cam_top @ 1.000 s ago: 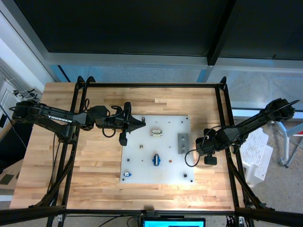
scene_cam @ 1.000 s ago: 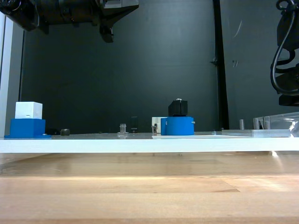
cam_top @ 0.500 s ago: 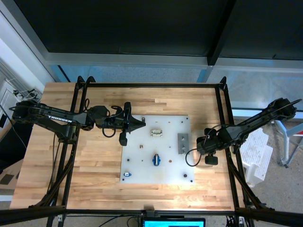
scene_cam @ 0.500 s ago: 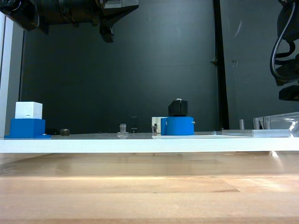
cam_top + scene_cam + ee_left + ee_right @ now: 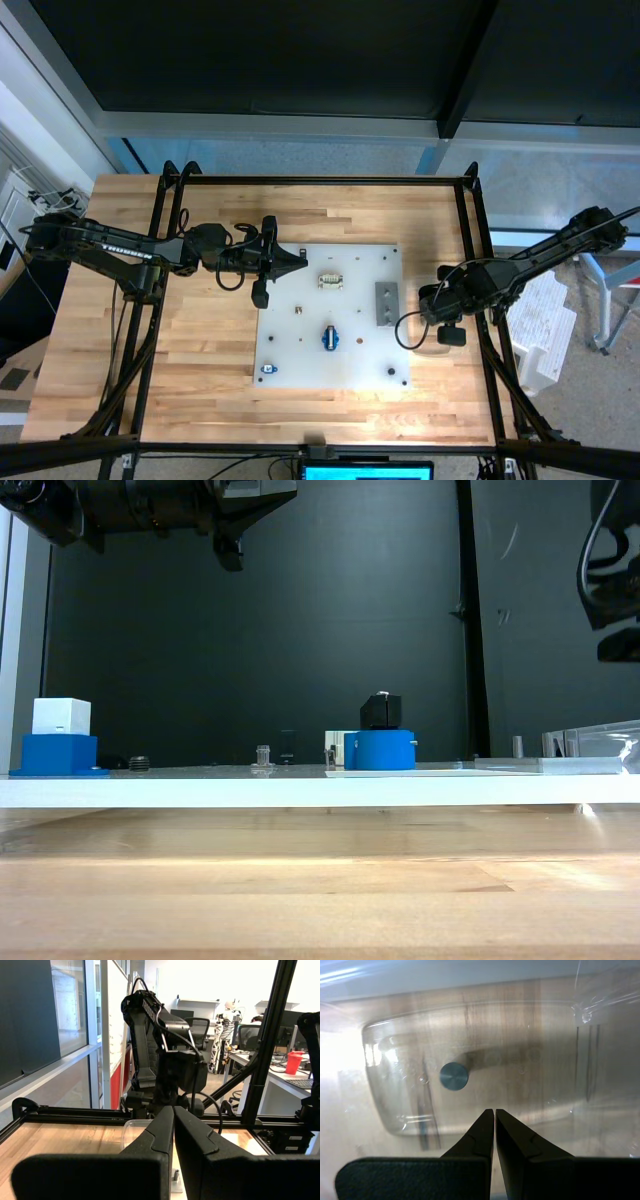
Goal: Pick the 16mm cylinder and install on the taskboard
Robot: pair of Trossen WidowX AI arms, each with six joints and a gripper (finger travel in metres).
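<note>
Jaws together, right gripper [image 5: 494, 1110] above cylinder [image 5: 454, 1076], left gripper [image 5: 173, 1107] over taskboard [image 5: 300, 352]

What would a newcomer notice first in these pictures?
A white board with a blue fitting sits on a wooden table. The right tool, shut, hangs over a clear tray holding a small round grey peg; the left tool, also shut, is raised near the board's far left corner.

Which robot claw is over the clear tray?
The right gripper, jaws shut, above the clear tray holding the 16mm cylinder. The left gripper, also shut, hovers over the far-left corner of the taskboard.
</note>
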